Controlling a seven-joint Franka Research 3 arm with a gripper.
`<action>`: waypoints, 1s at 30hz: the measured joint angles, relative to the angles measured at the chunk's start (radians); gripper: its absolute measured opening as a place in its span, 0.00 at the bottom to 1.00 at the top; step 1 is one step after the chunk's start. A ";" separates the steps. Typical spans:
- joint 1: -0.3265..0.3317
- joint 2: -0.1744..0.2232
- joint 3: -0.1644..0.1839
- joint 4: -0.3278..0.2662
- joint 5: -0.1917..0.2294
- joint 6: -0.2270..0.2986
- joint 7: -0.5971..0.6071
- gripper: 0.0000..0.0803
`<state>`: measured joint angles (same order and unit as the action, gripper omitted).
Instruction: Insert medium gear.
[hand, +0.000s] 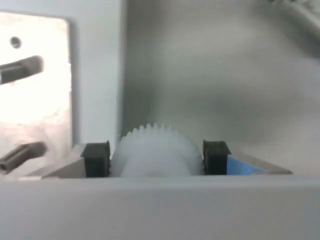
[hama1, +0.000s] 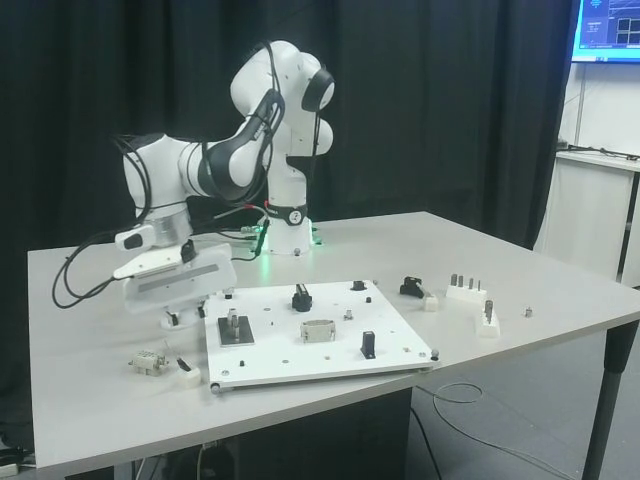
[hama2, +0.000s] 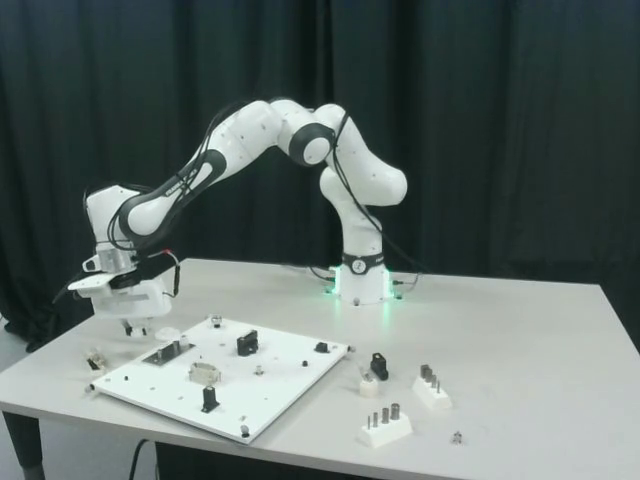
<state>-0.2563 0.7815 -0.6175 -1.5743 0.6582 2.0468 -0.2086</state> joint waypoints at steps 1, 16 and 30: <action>0.007 -0.003 -0.003 -0.007 -0.001 -0.001 0.002 0.50; 0.119 -0.067 -0.063 -0.127 -0.005 0.012 0.023 0.50; 0.180 -0.106 -0.065 -0.208 -0.003 0.082 0.071 0.50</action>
